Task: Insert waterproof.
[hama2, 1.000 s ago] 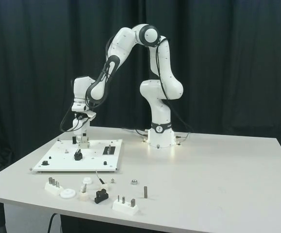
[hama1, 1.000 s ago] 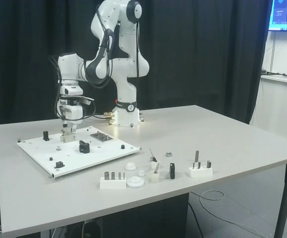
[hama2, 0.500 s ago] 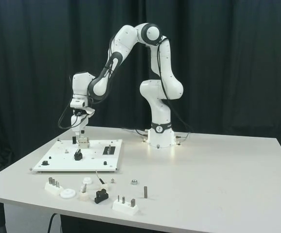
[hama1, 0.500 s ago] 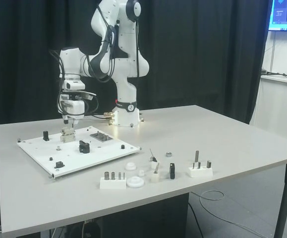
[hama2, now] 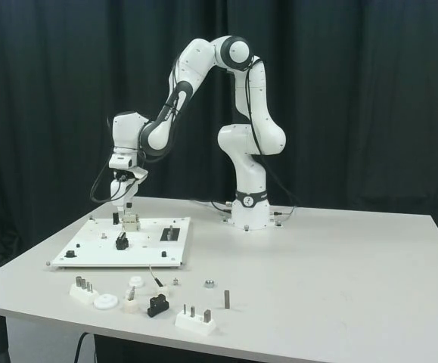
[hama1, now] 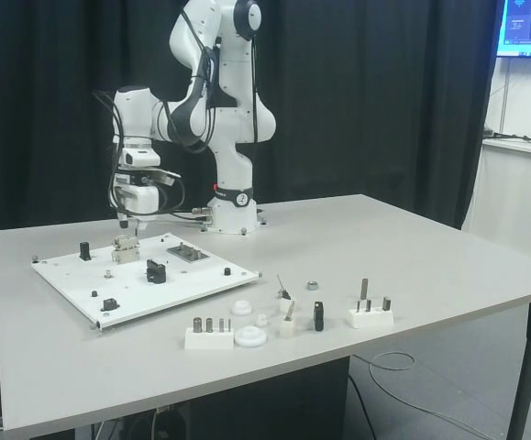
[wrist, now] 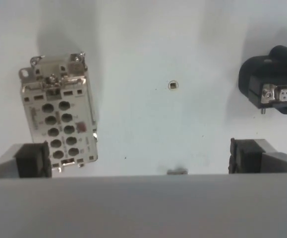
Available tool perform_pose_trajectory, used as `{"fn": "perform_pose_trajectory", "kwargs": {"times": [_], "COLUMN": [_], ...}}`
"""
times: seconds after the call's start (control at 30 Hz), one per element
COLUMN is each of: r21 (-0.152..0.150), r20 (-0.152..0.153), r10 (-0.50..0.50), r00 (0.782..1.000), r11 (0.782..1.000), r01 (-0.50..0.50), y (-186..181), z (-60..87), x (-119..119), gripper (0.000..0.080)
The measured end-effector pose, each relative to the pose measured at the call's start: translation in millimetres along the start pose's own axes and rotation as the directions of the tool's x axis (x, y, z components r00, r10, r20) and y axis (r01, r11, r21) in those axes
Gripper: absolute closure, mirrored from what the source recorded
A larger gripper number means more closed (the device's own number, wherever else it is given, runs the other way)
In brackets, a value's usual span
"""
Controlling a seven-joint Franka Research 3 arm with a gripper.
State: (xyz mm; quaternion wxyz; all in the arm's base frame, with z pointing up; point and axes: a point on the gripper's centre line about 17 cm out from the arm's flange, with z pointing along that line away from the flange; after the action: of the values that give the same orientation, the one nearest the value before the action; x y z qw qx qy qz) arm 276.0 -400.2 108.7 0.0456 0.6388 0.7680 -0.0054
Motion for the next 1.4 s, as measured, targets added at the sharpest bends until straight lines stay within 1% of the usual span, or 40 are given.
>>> {"fn": "perform_pose_trajectory", "kwargs": {"times": [0.33, 0.8, 1.1, 1.23, 1.4], "r21": [0.012, 0.043, 0.07, 0.077, 0.078], "r20": [0.007, 0.045, 0.041, 0.039, 0.039], "r10": [0.013, 0.02, 0.03, 0.035, 0.038], "r00": [1.0, 0.999, 0.999, 0.999, 0.999], "r11": [1.0, 0.999, 0.997, 0.996, 0.996], "r01": [-0.013, -0.022, -0.033, -0.038, -0.041], "y": [4, 9, 4, 2, 1], "z": [2.5, 14.7, 23.8, 25.9, 26.1], "x": [-2, -8, -5, -4, -4], "gripper": [0.0003, 0.0003, 0.0003, 0.0003, 0.0003]}}
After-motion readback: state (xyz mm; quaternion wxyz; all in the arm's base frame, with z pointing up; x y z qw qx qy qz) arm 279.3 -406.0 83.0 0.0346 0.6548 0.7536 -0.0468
